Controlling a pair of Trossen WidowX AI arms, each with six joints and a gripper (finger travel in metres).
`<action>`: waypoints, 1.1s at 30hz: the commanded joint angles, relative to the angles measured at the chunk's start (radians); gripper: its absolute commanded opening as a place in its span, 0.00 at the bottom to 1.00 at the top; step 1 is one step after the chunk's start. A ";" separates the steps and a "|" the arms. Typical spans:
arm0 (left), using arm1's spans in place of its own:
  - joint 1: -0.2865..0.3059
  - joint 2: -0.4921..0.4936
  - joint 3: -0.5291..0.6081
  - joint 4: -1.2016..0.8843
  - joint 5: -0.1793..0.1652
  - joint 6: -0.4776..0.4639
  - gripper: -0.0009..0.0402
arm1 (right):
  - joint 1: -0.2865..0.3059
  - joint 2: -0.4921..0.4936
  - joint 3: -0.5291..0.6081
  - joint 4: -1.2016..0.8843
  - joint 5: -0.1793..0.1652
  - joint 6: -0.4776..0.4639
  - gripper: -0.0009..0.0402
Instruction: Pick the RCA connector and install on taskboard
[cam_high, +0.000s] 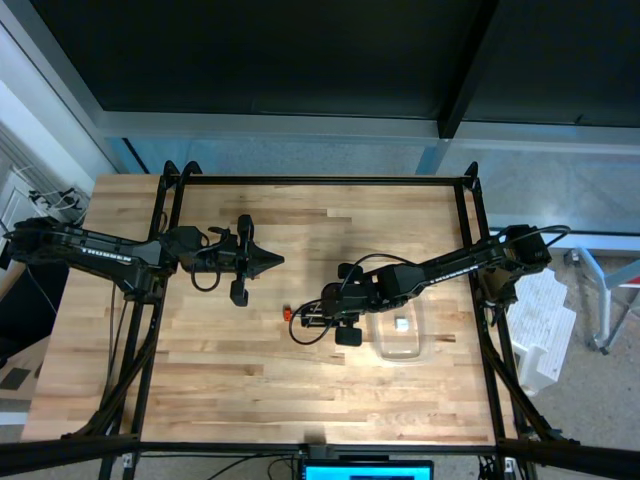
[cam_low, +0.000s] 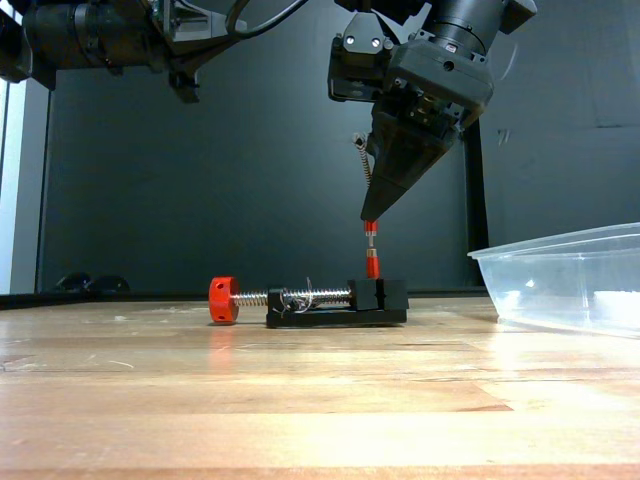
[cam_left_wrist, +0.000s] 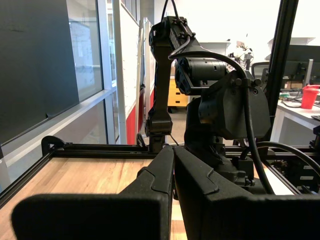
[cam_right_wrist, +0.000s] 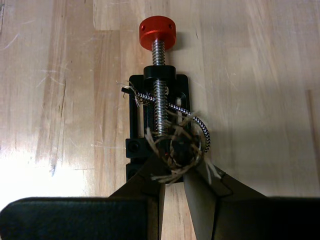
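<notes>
The table (cam_high: 250, 380) is pale wood in jointed strips, with a soft sheen that mirrors light in the low view. At the middle of that view, the taskboard (cam_low: 340, 305) is matt black, carrying a bright, ridged metal screw (cam_right_wrist: 159, 110) and a smooth red knob (cam_low: 222, 299) of satin finish. A black-and-white braided cable (cam_right_wrist: 187, 111) crosses it and ends in rough, straw-coloured frayed fibres (cam_right_wrist: 172, 165). Above it, the right gripper (cam_low: 371, 215) has matt black plastic fingers pinching the RCA connector (cam_low: 371, 237), glossy red and silvery metal. At lower right, the tray (cam_low: 560, 280) is clear, glossy plastic. Left of centre in the high view, the left gripper (cam_high: 278, 260) is the same dull black, fingers pressed together.
</notes>
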 joint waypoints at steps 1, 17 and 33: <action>0.000 0.000 0.000 0.000 0.000 0.000 0.02 | 0.000 0.001 -0.002 0.004 -0.003 0.000 0.02; 0.000 0.000 0.000 0.000 0.000 0.000 0.02 | 0.000 0.001 -0.013 0.013 -0.007 0.002 0.02; 0.000 0.000 0.000 0.000 0.000 0.000 0.02 | -0.002 0.001 -0.058 0.067 -0.007 0.006 0.02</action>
